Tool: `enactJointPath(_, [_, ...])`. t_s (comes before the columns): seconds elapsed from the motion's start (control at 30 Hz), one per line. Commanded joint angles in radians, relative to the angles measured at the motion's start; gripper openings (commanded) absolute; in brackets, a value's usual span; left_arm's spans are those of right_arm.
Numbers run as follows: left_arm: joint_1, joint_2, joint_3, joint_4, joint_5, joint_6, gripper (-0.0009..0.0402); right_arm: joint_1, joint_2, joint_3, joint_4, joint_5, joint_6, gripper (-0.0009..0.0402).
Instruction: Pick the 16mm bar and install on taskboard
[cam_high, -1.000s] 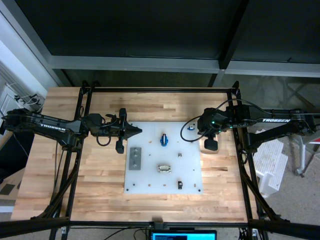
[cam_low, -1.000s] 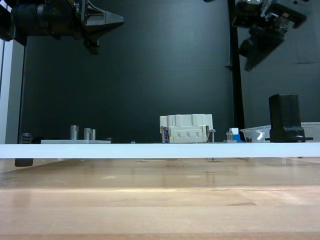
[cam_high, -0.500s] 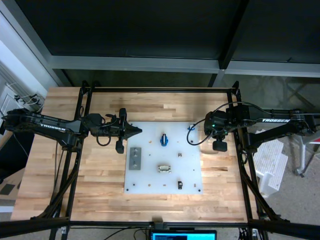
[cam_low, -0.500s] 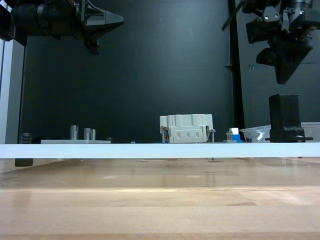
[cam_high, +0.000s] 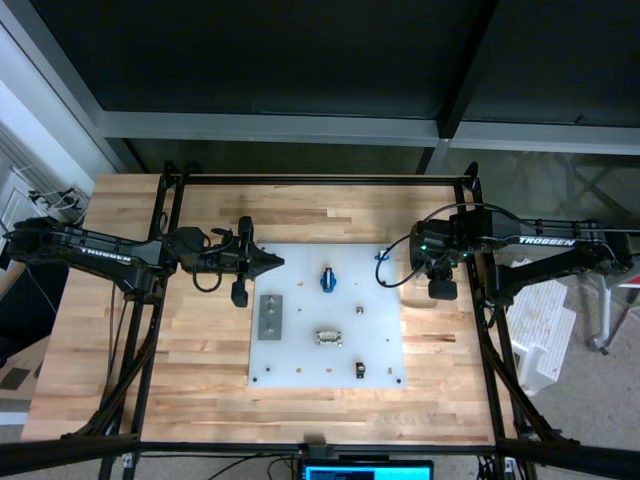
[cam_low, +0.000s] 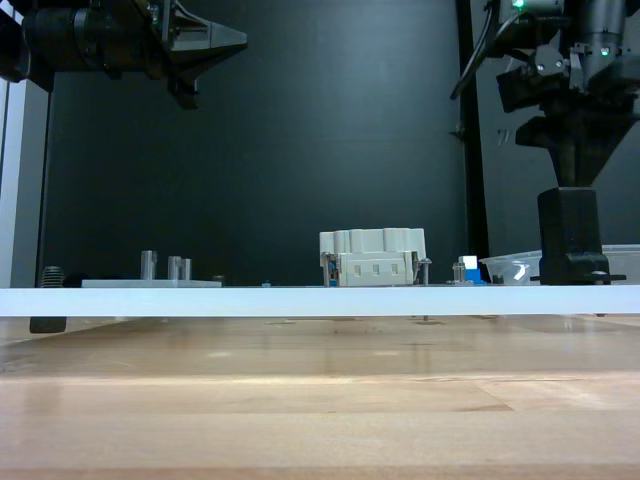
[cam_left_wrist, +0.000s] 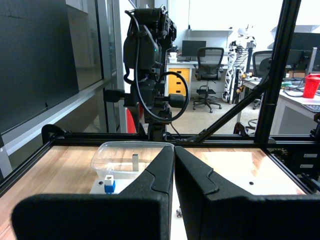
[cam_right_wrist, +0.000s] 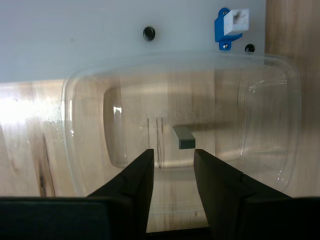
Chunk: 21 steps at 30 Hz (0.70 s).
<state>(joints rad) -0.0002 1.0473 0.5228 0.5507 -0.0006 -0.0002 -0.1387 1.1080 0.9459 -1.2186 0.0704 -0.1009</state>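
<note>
Bar not yet picked; right arm poised above it

**High view.** One taskboard (cam_high: 300, 352) lies at centre frame. It carries one grey metal block (cam_high: 270, 316), one blue knob (cam_high: 328, 280) and one cream connector (cam_high: 327, 338). I judge the install not begun. The left gripper (cam_high: 275, 261) hovers over the board's upper-left corner. The right gripper (cam_high: 441, 289) points down just off the board's right edge.

**Low view.** The board's white edge runs across mid-frame. The left gripper (cam_low: 236, 40) hangs high at upper left, and the right gripper (cam_low: 571, 172) hangs at upper right. One clear tray (cam_low: 515, 264) shows low at the right.

**Left wrist view.** The left gripper (cam_left_wrist: 174, 167) has its jaws pressed together on nothing, parked. Beyond it sits the one tray (cam_left_wrist: 102, 152), with a single 16mm bar (cam_left_wrist: 135, 161) standing inside.

**Right wrist view.** The right gripper (cam_right_wrist: 172, 154) looks straight down, jaws spread and empty. The one bar (cam_right_wrist: 184, 137) stands on the tray floor, just beyond the gap between the fingertips (cam_right_wrist: 146, 156) and apart from them. The tray (cam_right_wrist: 67, 125) rests on the tabletop, its far rim overlapping the board (cam_right_wrist: 100, 30), with one blue clip (cam_right_wrist: 227, 23) just past it.

By my reckoning everything remains: descend, grasp, lift, carry, insert.
</note>
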Motion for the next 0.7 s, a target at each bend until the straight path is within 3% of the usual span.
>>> enactJointPath(0.03, [0.0,0.0,0.0,0.0,0.0,0.0,0.0,-0.014,0.0,-0.028,0.011,0.0,-0.036,0.0141])
enactJointPath(0.37, [0.0,0.0,0.0,0.0,0.0,0.0,0.0,-0.073,0.0,-0.134,0.106,0.002,-0.151,0.0195])
enactJointPath(0.43, [0.0,0.0,0.0,0.0,0.0,0.0,0.0,-0.083,0.002,-0.148,0.117,0.019,-0.182,0.0202])
enactJointPath(0.7, [0.0,0.0,0.0,0.0,0.0,0.0,0.0,-0.115,0.02,-0.198,0.177,0.014,-0.196,0.021])
